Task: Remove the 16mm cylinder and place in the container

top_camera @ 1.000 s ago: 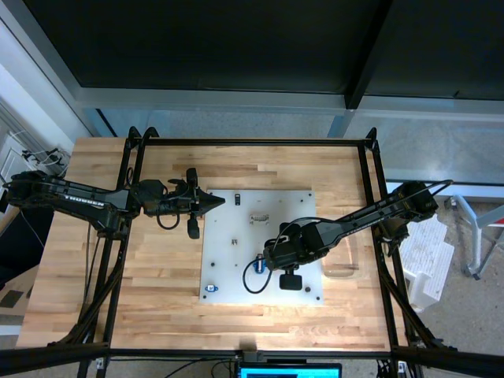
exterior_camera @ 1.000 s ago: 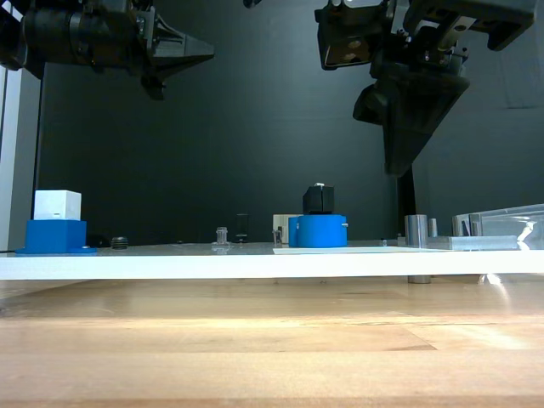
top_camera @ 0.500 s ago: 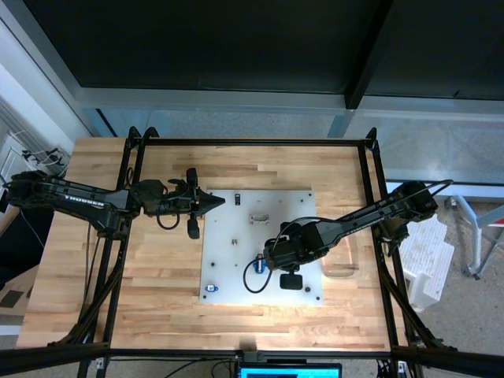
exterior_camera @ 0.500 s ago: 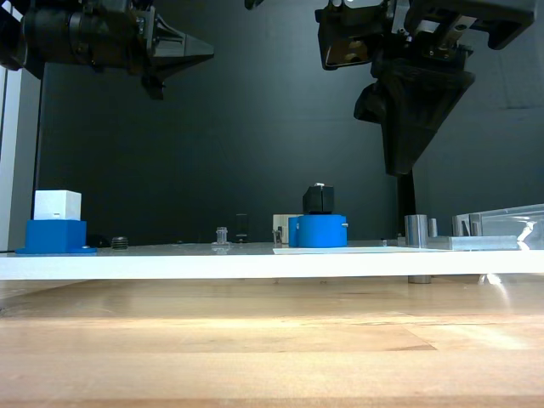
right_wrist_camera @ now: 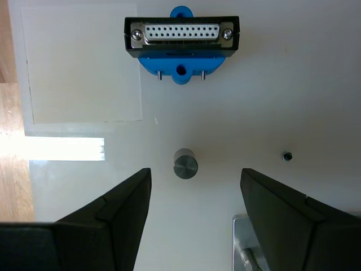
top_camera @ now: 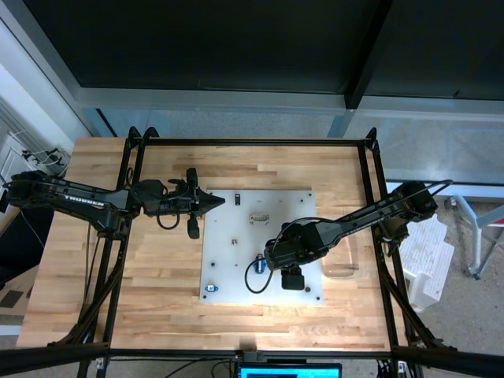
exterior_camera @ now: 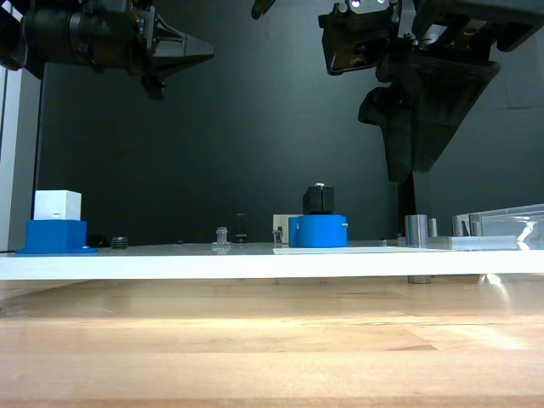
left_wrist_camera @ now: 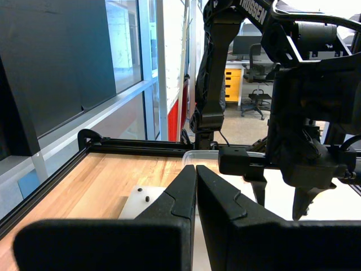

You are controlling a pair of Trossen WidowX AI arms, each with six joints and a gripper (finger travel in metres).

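Silver-grey metal, the 16mm cylinder [right_wrist_camera: 185, 164] stands upright in the white board [right_wrist_camera: 316, 84], seen end-on from your right wrist camera. Your right hand [right_wrist_camera: 196, 176] hangs above it, fingers spread wide to either side and touching nothing. The peg sits slightly nearer one finger than the other. The container [top_camera: 340, 274], clear plastic, rests on the wooden surface [top_camera: 142, 283] just beside the board's right edge. Your left hand [left_wrist_camera: 196, 176] is parked high by the board's left edge, fingers pressed together.

If you descend from here, the off-centre line-up could make the nearer finger land on the peg's top or tip it as you close. The far finger passes close to a grey metal block [right_wrist_camera: 241, 231] and may catch it.

Compared with a second ago, the low view shows your right hand shifted a little to the right. The cylinder and your left arm are unchanged.
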